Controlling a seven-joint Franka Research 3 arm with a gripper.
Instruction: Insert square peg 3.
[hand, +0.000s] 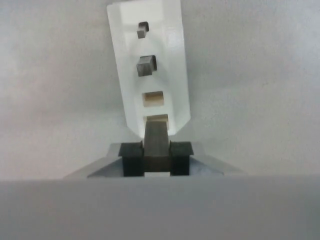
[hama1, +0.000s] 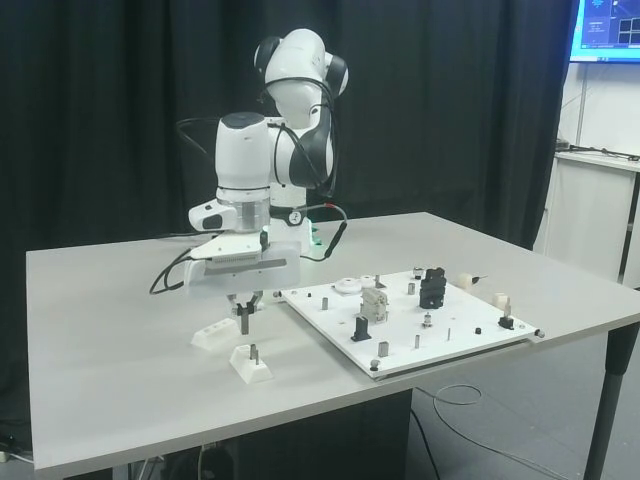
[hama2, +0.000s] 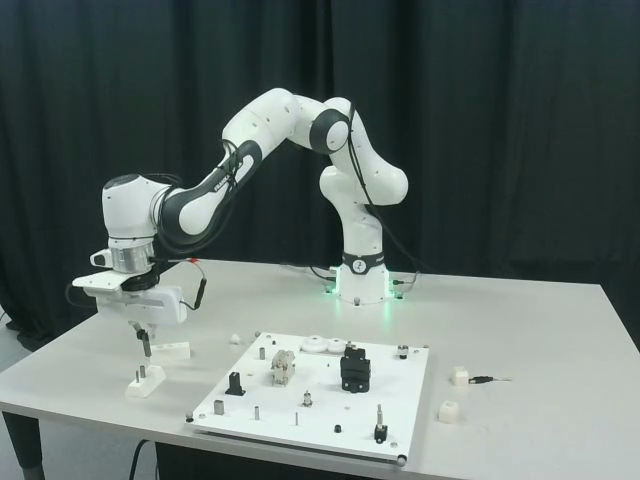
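Hand (hand: 157, 156) pinching grey peg (hand: 156, 140) over white holder (hand: 150, 65), second holder (hama1: 250, 364) nearby, assembly board (hama1: 420, 325) beside.

black curtains (hama2: 520, 120) all the way round the back, big grey counter (hama1: 110, 330), lit screen (hama1: 608, 30) up in the corner, white cabinet (hama1: 590, 210) beside it, cable loop (hama1: 455, 395) hanging underneath
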